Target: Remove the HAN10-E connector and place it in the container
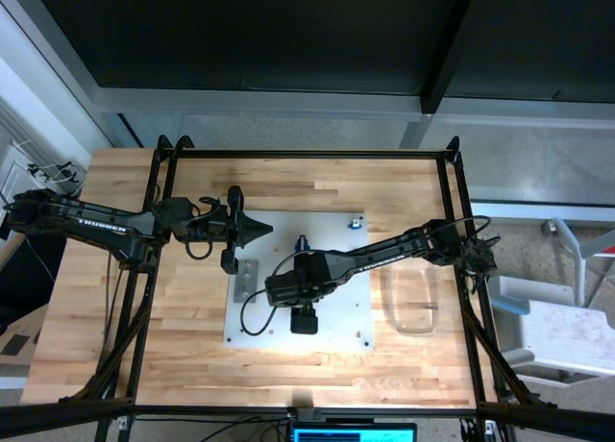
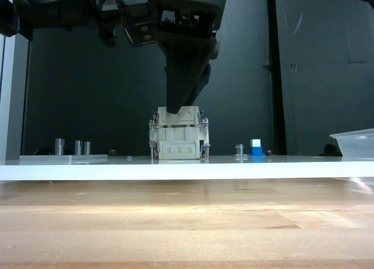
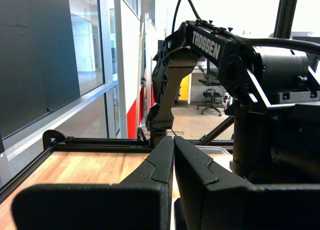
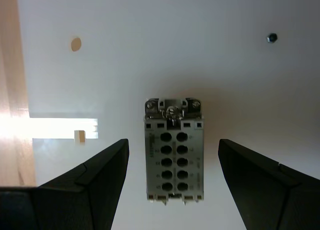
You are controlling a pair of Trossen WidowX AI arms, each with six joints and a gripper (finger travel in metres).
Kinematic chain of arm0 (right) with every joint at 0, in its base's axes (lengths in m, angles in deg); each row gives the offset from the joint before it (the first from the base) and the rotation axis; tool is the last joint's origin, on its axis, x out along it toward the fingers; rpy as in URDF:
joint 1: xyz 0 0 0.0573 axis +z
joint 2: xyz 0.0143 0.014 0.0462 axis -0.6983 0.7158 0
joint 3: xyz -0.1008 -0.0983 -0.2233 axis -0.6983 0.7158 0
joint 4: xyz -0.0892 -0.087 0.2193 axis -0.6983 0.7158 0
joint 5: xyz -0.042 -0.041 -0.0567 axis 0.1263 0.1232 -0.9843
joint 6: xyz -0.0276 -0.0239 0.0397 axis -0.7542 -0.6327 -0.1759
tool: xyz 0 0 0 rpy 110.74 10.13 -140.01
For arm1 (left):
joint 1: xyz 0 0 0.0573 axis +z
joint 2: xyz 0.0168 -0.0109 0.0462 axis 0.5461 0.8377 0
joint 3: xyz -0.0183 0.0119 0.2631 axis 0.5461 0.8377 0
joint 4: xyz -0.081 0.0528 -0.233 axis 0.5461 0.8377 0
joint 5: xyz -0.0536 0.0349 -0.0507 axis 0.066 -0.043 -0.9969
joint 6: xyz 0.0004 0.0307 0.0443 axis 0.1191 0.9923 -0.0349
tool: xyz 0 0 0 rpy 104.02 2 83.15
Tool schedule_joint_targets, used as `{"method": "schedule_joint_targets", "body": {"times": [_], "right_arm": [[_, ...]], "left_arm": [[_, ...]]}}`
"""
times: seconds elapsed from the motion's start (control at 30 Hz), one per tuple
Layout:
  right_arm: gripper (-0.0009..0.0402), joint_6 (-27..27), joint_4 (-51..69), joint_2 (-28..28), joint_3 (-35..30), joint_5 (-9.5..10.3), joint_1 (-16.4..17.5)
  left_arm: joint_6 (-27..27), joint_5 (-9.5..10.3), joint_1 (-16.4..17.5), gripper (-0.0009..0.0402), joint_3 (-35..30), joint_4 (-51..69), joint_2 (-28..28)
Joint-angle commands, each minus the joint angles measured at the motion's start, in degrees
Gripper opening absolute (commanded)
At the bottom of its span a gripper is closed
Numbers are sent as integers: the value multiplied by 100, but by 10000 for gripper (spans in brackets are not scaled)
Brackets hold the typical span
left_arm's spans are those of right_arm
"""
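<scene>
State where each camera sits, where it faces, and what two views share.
High: above the near edge, looking down; left arm and right arm reach over the board.
Low: table height, looking level at the HAN10-E connector; right gripper at its top.
Left wrist: past the left gripper, fingers shut over the board's far-left corner, toward the right arm.
Right wrist: straight down; open fingers flank the connector.
Shared: low and right wrist both show the connector.
</scene>
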Motion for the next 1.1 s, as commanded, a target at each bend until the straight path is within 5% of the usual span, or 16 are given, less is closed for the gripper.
{"method": "schedule_joint_targets", "body": {"times": [0.03,0.3,0.83,1.1], "right_arm": [[251,-2,-22,39,4,20,9],[212,-46,4,57,4,17,17],[-4,-221,15,57,24,-22,42],[5,-214,20,15,24,0,46]], "left_arm": [[2,0,0,0,-2,83,2],[2,0,2,0,-2,83,2],[2,0,2,0,-2,81,2],[2,0,0,0,-2,81,2]]}}
